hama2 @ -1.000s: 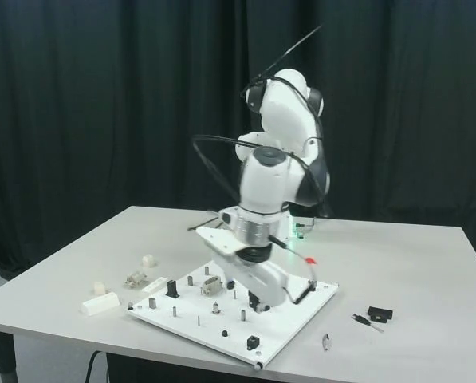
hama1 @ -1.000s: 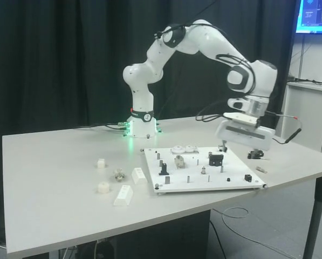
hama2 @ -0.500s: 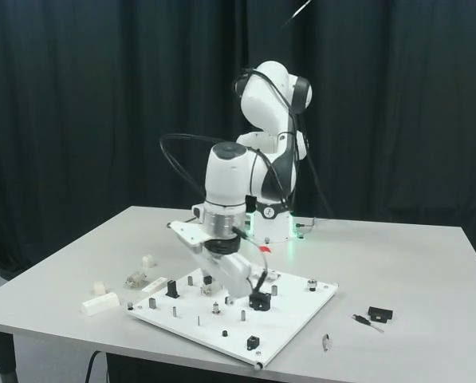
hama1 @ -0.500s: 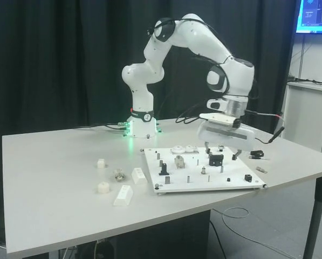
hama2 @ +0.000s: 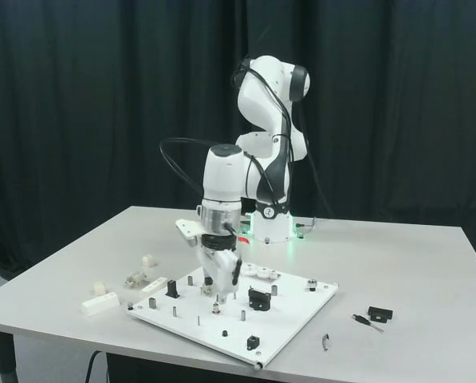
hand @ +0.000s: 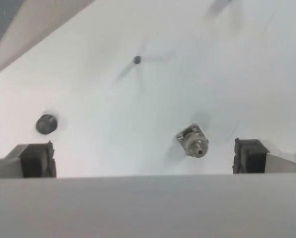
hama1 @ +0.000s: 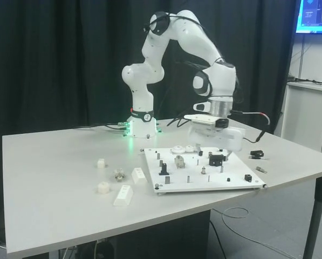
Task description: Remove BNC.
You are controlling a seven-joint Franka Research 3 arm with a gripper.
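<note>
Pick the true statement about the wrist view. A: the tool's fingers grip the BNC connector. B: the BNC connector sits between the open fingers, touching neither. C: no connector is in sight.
B: the BNC connector stands on the white board, clear of both fingers.

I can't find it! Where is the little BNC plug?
The BNC stands on the white board, in the wrist view between the open fingers, nearer one of them.
</note>
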